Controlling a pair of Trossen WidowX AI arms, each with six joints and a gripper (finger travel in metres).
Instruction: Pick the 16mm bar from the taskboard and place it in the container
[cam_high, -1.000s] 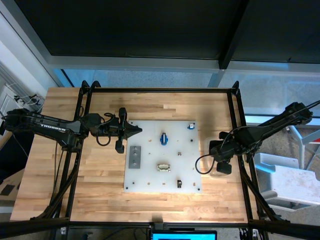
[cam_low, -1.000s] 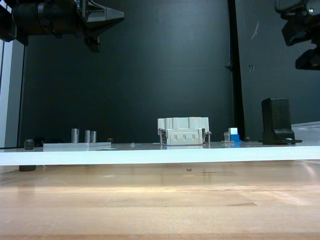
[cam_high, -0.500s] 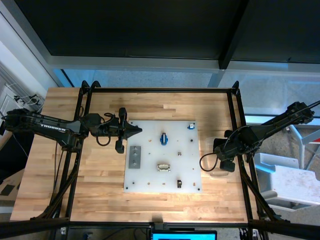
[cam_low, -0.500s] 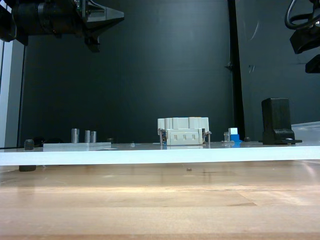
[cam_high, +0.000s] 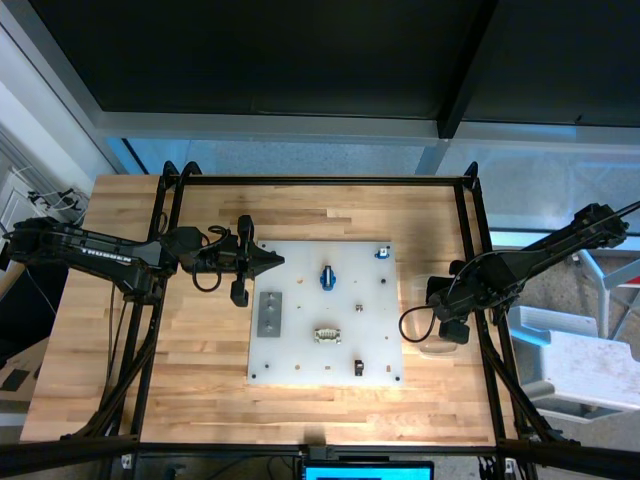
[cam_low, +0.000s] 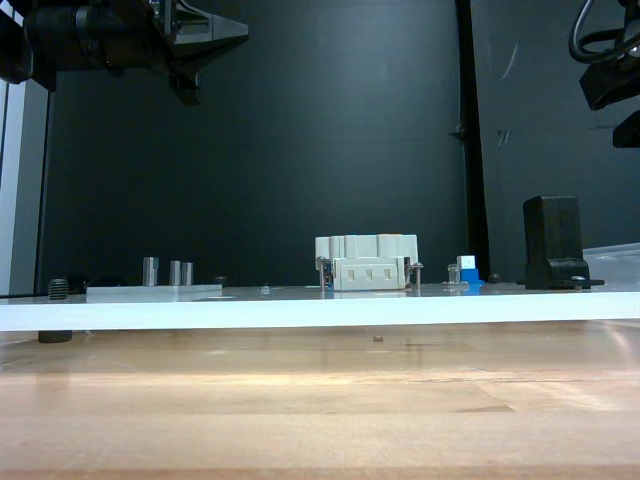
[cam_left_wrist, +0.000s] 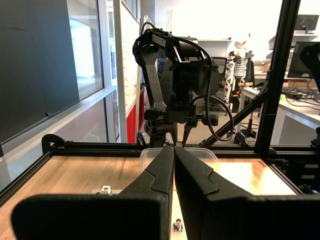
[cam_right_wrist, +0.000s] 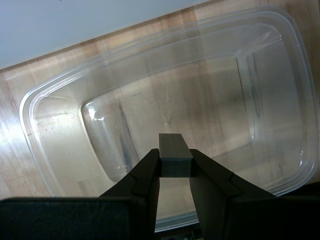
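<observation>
Right gripper (cam_right_wrist: 175, 165) clamped on 16mm bar (cam_right_wrist: 175, 149), container (cam_right_wrist: 260, 90) directly beneath its fingertips; left gripper (cam_left_wrist: 173, 152) pinched together on nothing, raised, taskboard (cam_high: 300, 345) left edge under its tips, well apart from bar.

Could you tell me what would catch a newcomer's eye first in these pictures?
The right gripper, shut on the small grey 16mm bar, hangs over the clear container, which sits beside the right edge of the taskboard. The white taskboard fills the middle of the wooden table, and the left gripper, shut, hovers high above its far left corner.
</observation>
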